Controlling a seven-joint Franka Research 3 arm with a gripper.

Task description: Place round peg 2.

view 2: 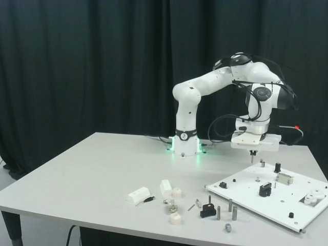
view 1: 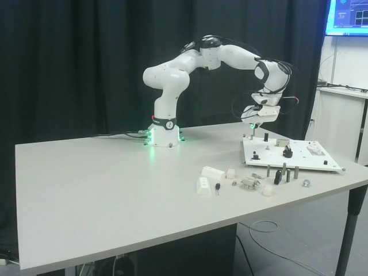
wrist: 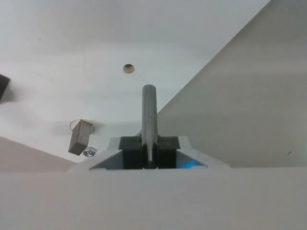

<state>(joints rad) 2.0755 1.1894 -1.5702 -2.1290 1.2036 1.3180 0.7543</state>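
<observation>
In the wrist view my gripper (wrist: 149, 152) is shut on a grey round peg (wrist: 149, 120), which sticks out past the black fingertips. The peg's free end hangs above the white board (wrist: 57, 86), a little short of a small round hole (wrist: 128, 68). From the room views, the gripper (view 1: 257, 123) hovers over the board's (view 1: 290, 154) back corner nearest the arm's base, peg pointing down (view 2: 252, 156). Whether the peg touches the board I cannot tell.
A grey square peg (wrist: 79, 136) stands in the board close by, with a screw (wrist: 89, 152) next to it. More pegs and black parts stand on the board (view 2: 266, 197). White blocks (view 2: 139, 195) and loose pegs (view 2: 230, 205) lie on the grey table in front.
</observation>
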